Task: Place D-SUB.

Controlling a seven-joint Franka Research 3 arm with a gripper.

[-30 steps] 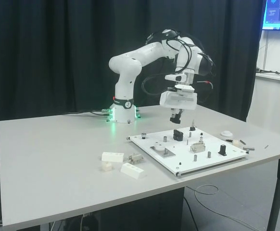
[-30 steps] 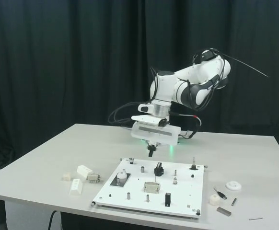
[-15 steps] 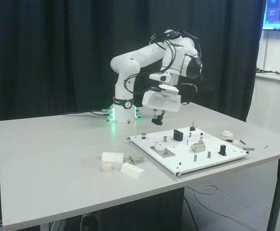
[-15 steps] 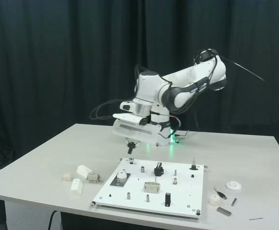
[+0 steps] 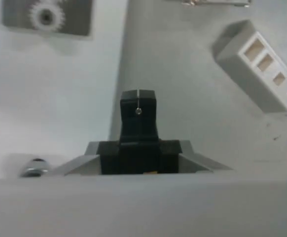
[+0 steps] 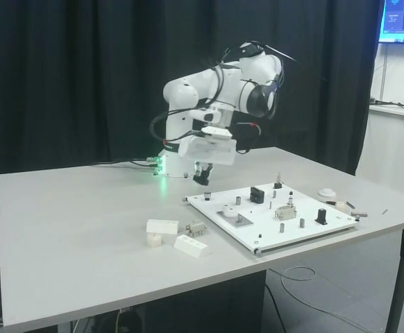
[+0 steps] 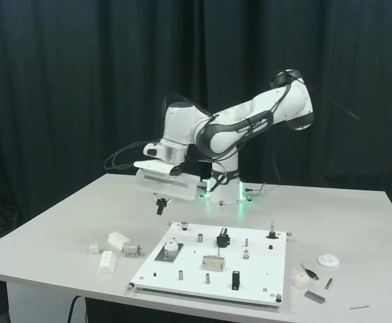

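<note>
The D-SUB connector [image 6: 196, 228] [image 7: 131, 249] is a small grey metal part. It lies on the grey table among white blocks, off the near left side of the white board [image 6: 257, 232] [image 7: 250, 276]. My gripper [image 6: 202, 179] [image 7: 159, 208] hangs well above the table, just off the board's far left corner and beyond the connector. In the wrist view my gripper [image 5: 138, 111] is shut with nothing held, its black fingers pressed together. A sliver of metal at that picture's edge may be the connector [image 5: 215, 2].
White blocks [image 6: 162, 226] [image 7: 106, 262] lie around the connector, and one block with slots [image 5: 259, 71] shows in the wrist view. The board carries a toothed wheel on a grey plate [image 5: 46, 16], pegs and black parts. A white disc [image 7: 328, 260] and small pieces lie off the board's right side.
The arm has swung from above the board's far middle, leftward past its far left corner, toward the loose parts. The gripper stayed shut and empty. Nothing on the table moved.
</note>
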